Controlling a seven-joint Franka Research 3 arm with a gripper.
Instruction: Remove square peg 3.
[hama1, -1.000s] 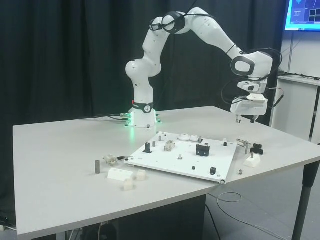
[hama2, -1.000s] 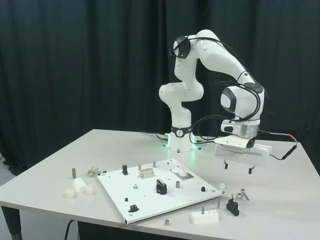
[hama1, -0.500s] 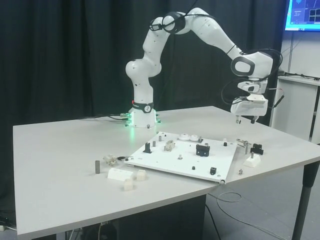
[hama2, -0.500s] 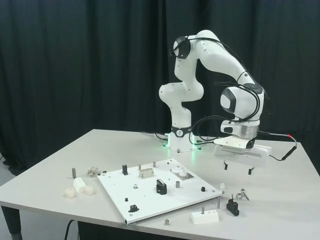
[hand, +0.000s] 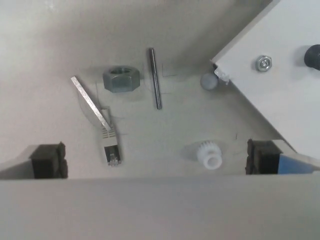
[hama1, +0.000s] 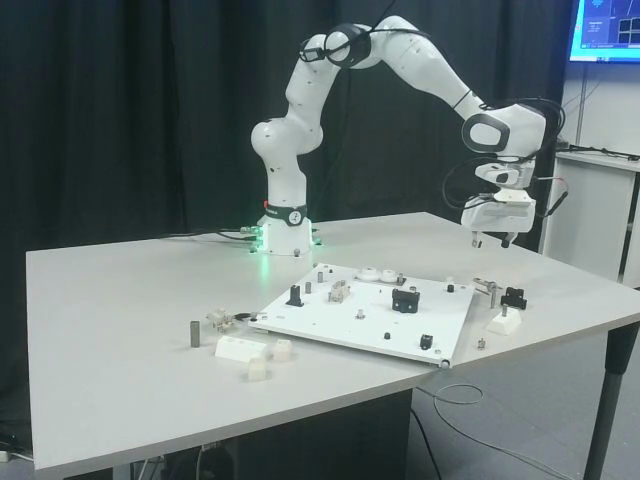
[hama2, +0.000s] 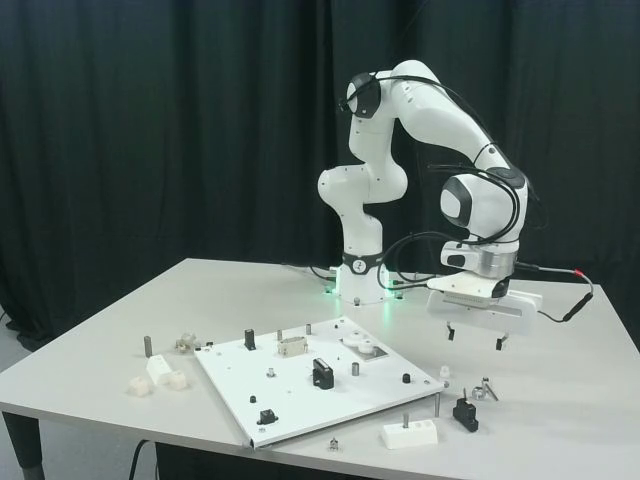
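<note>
Table (hama1: 120, 300): grey, with the arm's base (hama1: 285, 225) bolted near its far edge and lit green at the foot
Board (hama1: 340, 325): white, lying flat on the table and set askew to its edges; it carries small uprights and black fittings
Square peg 3: among the small uprights on the board (which one it is I cannot tell), well apart from the tool
Gripper (hama1: 490, 240): hanging above the table beyond the board's corner, fingers spread wide with nothing between them
Under the gripper (hand: 155, 159): bare table with a hex nut (hand: 121, 79), a thin rod (hand: 155, 77) just beside it, a flat metal strip (hand: 90, 102) meeting a small plug (hand: 111, 149), and a white gear (hand: 209, 155)
Board corner (hand: 280, 90): in the wrist view it rests on a grey foot (hand: 209, 81) and holds a screw (hand: 264, 62)
Loose parts: white blocks (hama1: 240, 348) and a grey cylinder (hama1: 191, 332) off one side of the board; a white block (hama2: 410, 434) and a black part (hama2: 464, 412) off the other
Room: black curtain (hama2: 150, 130) behind, a lit screen (hama1: 605, 28) high in a corner, a white stand (hama1: 590, 200) past the table
</note>
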